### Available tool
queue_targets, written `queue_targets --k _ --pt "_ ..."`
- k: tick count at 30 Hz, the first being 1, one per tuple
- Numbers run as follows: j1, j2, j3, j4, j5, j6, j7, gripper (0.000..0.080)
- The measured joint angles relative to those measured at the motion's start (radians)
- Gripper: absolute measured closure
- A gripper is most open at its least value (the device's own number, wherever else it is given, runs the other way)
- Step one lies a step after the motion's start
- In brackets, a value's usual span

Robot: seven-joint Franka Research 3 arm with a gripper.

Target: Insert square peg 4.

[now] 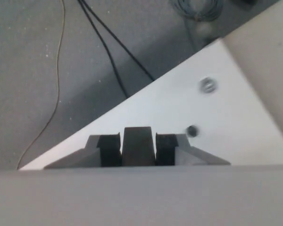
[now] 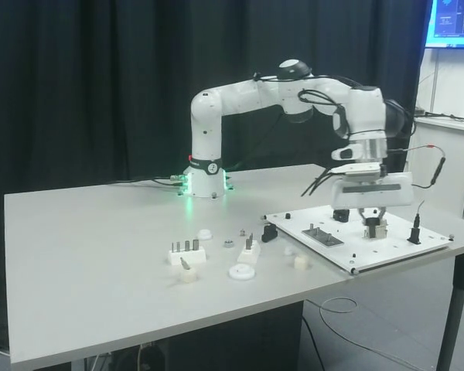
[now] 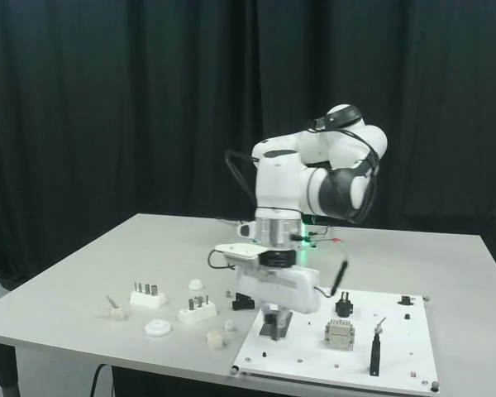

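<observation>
Near the front edge of the table (image 2: 77, 255), above the white board (image 3: 397, 351): hand (image 1: 137, 149) closed on the square peg (image 1: 137, 145), dark, flat-faced and blocky, pinched between two black fingers (image 1: 108, 149) and carried over the board's near corner. Judged mid-transport, insertion not yet begun. Next: squaring the peg's faces to its socket, then a straight, gentle descent; which socket cannot be told. Board smooth, matt, rigid, with small fixtures (image 3: 339, 333) bolted on. Farther back toward the table's middle, white peg holders (image 2: 187, 253) and a toothed white gear (image 2: 242, 271).
</observation>
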Motion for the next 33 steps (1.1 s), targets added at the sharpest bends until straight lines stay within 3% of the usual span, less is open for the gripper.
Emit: queue_targets --k 13,24,33 --pt "0.031 -0.002 0.033 0.114 -0.069 0.002 0.043 0.0647" --pt "0.06 -0.002 0.046 0.196 -0.152 0.015 0.057 0.0647" --pt "0.064 -0.002 0.074 0.263 -0.205 0.031 -0.021 0.0647"
